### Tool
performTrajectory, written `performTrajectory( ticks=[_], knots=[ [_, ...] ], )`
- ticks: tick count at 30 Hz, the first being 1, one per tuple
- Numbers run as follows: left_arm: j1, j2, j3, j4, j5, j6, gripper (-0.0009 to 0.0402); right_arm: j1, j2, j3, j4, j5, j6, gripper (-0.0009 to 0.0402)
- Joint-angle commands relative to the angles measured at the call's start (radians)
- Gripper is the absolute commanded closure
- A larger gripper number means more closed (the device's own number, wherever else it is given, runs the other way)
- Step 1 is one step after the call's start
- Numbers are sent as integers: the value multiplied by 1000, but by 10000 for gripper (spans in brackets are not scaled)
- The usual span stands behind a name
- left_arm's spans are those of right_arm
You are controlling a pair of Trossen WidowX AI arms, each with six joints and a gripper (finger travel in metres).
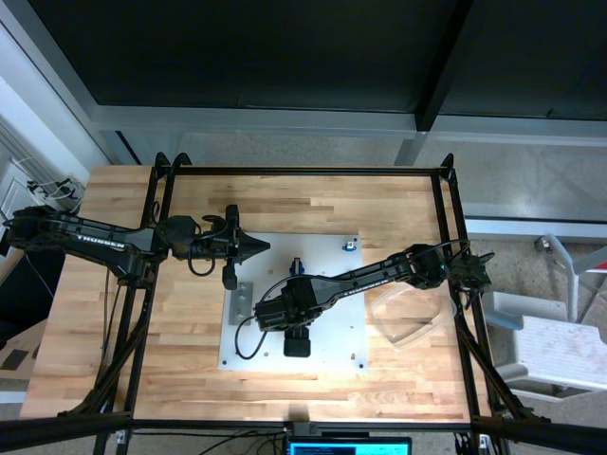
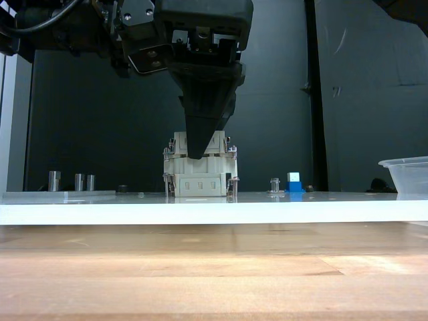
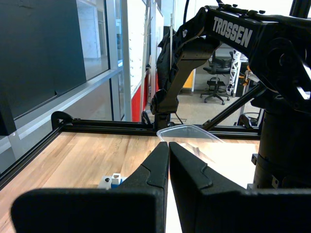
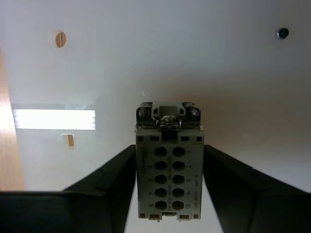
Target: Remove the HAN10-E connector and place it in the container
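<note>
Grey-white HAN10-E connector (image 4: 169, 170) sitting between your right gripper (image 4: 169, 148) fingers in right wrist view — both pressing its sides. Low view: connector standing on white board (image 2: 214, 212), gripper reaching down onto it. High view: clear container (image 1: 410, 318) lying right of board; your left gripper (image 1: 258, 248) hovering over board's far-left part. Left wrist view: its fingers meeting — gripping nothing.

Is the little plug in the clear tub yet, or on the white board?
On the board. The HAN10-E connector stands upright there, right gripper clamped on it; the container sits apart. Left gripper hovers shut, beside.
</note>
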Motion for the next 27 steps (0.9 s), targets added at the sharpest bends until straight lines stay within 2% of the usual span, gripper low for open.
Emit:
performTrajectory(
  ticks=[1,7,12,15,27],
  knots=[
    [0,0,0,0,0,0,393,0,-1,2,0,-6,-6,282],
    [0,0,0,0,0,0,393,3,-1,2,1,-10,-21,349],
    [0,0,0,0,0,0,393,5,-6,2,2,-14,-26,381],
    [0,0,0,0,0,0,393,6,-15,2,4,-33,-26,388],
    [0,0,0,0,0,0,393,7,-60,2,-18,-33,-26,389]
  ],
)
